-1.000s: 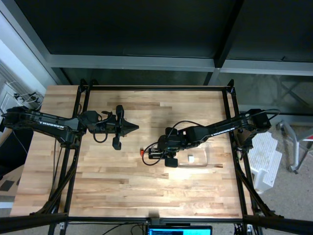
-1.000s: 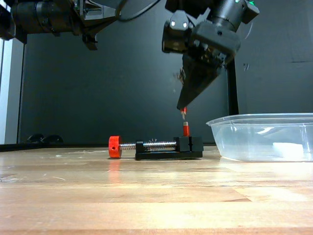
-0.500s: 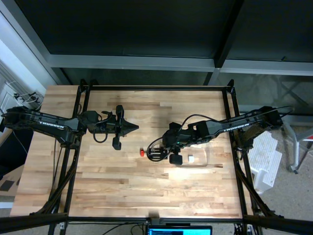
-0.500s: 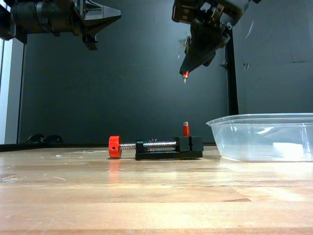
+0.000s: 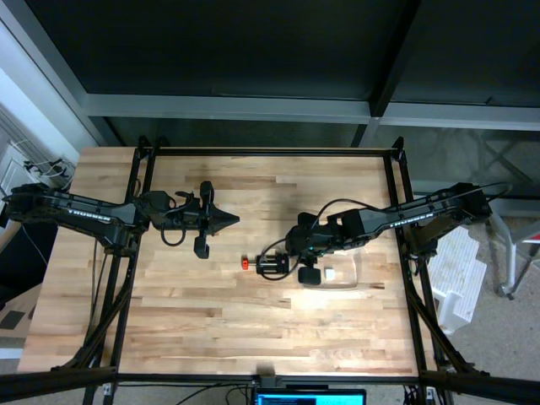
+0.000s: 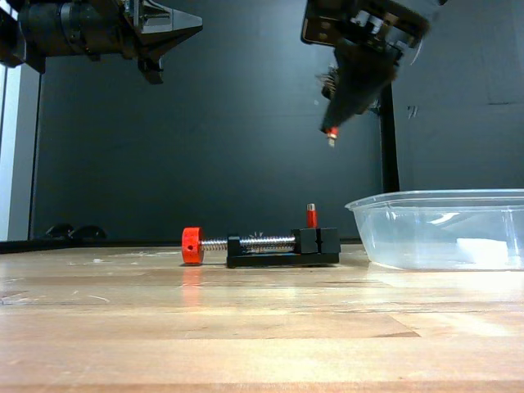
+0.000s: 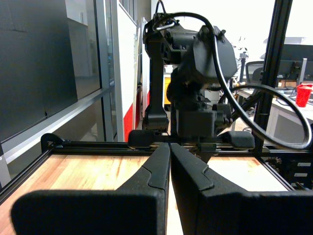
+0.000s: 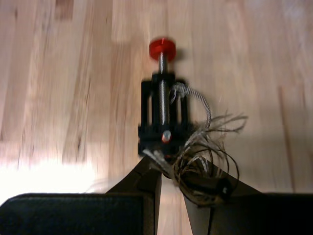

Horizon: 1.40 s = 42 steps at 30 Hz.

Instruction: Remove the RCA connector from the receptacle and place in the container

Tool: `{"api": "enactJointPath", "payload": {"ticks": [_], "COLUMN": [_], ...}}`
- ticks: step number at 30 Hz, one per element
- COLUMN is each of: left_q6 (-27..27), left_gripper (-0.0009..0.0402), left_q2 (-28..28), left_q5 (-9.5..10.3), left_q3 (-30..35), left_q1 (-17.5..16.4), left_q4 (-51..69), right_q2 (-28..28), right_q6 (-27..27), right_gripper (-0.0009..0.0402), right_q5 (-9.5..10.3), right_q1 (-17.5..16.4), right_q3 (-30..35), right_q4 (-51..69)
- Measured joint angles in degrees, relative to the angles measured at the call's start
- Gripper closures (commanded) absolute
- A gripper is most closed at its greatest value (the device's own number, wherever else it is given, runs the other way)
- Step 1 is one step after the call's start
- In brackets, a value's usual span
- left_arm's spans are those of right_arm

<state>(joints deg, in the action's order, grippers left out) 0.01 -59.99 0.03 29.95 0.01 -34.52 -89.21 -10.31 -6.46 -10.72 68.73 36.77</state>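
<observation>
1. Looking down, high view: right gripper [image 5: 304, 260] between receptacle [image 5: 268, 265] and container [image 5: 350, 285], container at its 3 o'clock; left gripper [image 5: 234, 219] far off, 10 o'clock.
2. Low view: right jaws pinching RCA connector [image 6: 331, 135] tip-down, clear of bench [image 6: 246, 327].
3. Left wrist view: jaws pressed together.

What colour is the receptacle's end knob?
Red-orange knob, best in the low view. Right pincer holds the RCA connector aloft; left pincer, shut, hangs at left.

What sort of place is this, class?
Probably a robotics lab: over a framed wooden table, the left gripper hangs shut and the right gripper holds the RCA connector aloft.
</observation>
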Motion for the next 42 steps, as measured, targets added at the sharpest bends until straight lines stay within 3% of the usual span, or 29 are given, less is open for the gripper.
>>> {"api": "enactJointPath", "payload": {"ticks": [7, 18, 23, 29, 42], "left_q6": [-0.02, -0.02, -0.02, -0.02, 0.00], "left_gripper": [0.0393, 0.0393, 0.0393, 0.0393, 0.0393], "left_q2": [0.00, 0.00, -0.02, -0.02, -0.02], "left_q5": [0.00, 0.02, 0.02, 0.00, 0.02], "left_q3": [0.00, 0.00, 0.00, 0.00, -0.02], "left_q1": [0.00, 0.00, 0.00, 0.00, 0.00], "left_q4": [0.00, 0.00, 0.00, 0.00, 0.00], "right_q2": [2.16, 10.86, 14.25, 15.30, 15.30], "right_q6": [-1.55, -4.96, -5.88, -5.99, -5.97], "right_gripper": [0.0387, 0.0387, 0.0387, 0.0386, 0.0307], "right_q5": [0.00, -0.09, -1.49, -1.55, -3.04], "right_q1": [-1.88, -2.75, -2.82, -2.84, -3.02], "right_q3": [-3.61, -14.34, -18.71, -21.05, -21.05], "right_q4": [0.81, 0.76, 1.11, 1.38, 1.38]}}
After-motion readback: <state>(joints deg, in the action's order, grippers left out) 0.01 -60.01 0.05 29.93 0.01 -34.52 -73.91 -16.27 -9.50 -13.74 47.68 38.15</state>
